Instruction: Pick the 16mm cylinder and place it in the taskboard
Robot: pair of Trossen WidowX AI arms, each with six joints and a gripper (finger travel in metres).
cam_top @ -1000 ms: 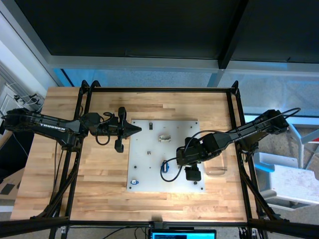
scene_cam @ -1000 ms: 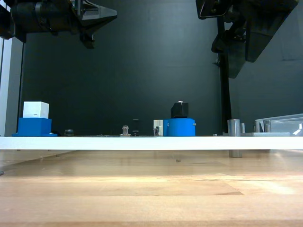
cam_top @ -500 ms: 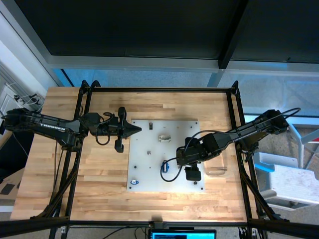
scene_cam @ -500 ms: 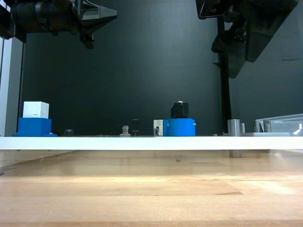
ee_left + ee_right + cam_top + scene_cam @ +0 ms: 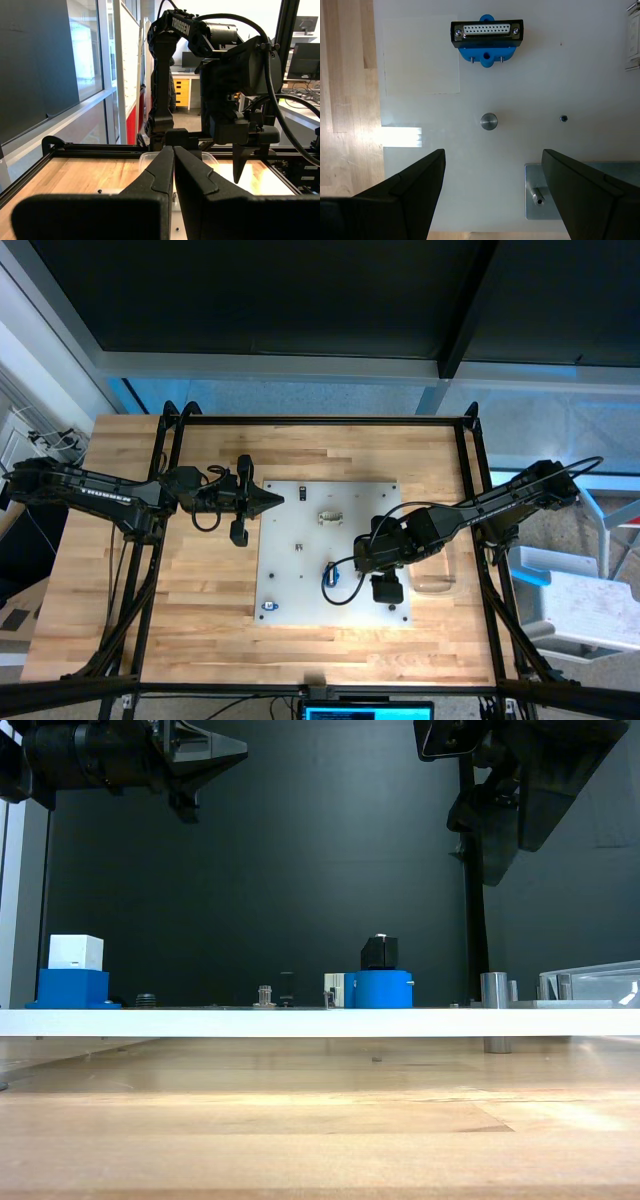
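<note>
16mm cylinder (image 5: 489,121) in taskboard (image 5: 530,75), wooden table (image 5: 200,610); right gripper (image 5: 492,157) spread above; left gripper (image 5: 173,150) closed over left edge.

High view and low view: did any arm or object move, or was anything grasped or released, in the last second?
Nothing visibly changed. Both arms keep the same pose. The right gripper hangs open above the 16mm cylinder, which stands in the taskboard. The left gripper is shut and raised at the board's left edge.
</note>
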